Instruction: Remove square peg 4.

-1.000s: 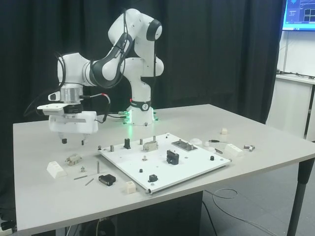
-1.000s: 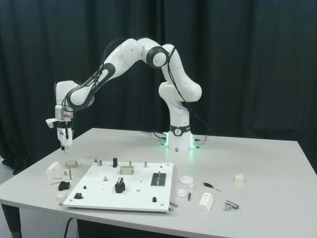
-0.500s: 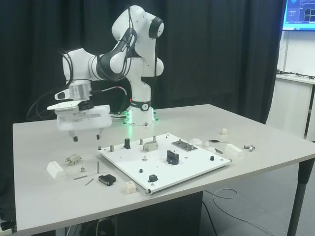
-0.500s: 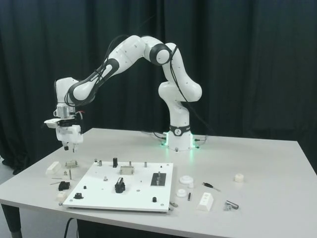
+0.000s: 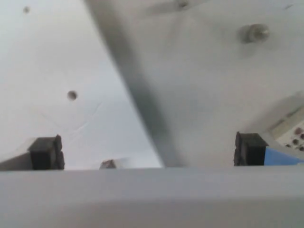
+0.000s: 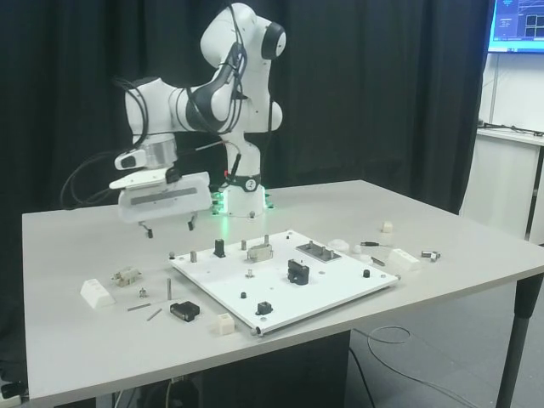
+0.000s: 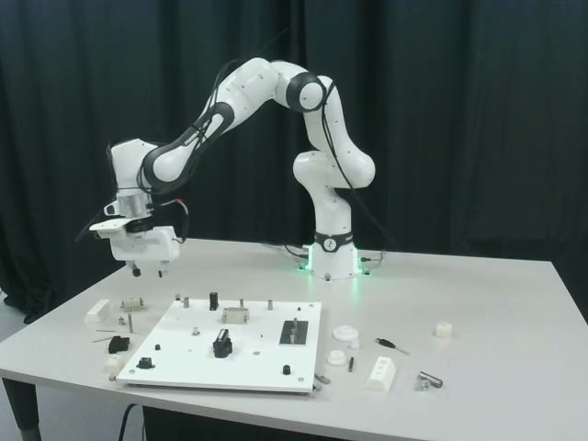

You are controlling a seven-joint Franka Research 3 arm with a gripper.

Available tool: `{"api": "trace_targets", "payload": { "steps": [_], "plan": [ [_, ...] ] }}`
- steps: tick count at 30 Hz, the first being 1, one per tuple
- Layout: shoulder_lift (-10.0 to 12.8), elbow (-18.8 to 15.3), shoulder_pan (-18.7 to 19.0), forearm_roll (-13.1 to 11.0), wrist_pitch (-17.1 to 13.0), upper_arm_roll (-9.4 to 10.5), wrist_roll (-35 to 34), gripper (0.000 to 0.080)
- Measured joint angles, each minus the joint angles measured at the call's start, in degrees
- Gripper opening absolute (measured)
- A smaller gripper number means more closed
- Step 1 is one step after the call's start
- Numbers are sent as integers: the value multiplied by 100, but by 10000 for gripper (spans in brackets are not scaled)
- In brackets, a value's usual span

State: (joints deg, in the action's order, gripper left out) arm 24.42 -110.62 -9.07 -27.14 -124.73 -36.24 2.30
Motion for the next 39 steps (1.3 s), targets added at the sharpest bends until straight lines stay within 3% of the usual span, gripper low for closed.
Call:
{"api": "trace_targets", "payload": {
  "steps": [11, 25, 39],
  "plan": [
    [-258, -370, 410, 568, -149, -1, 256, 800],
    [-312, -1015, 739, 1310, -1022, -14, 258, 800],
    [-476, -1754, 853, 1425, -1828, -15, 413, 800]
  ]
}}
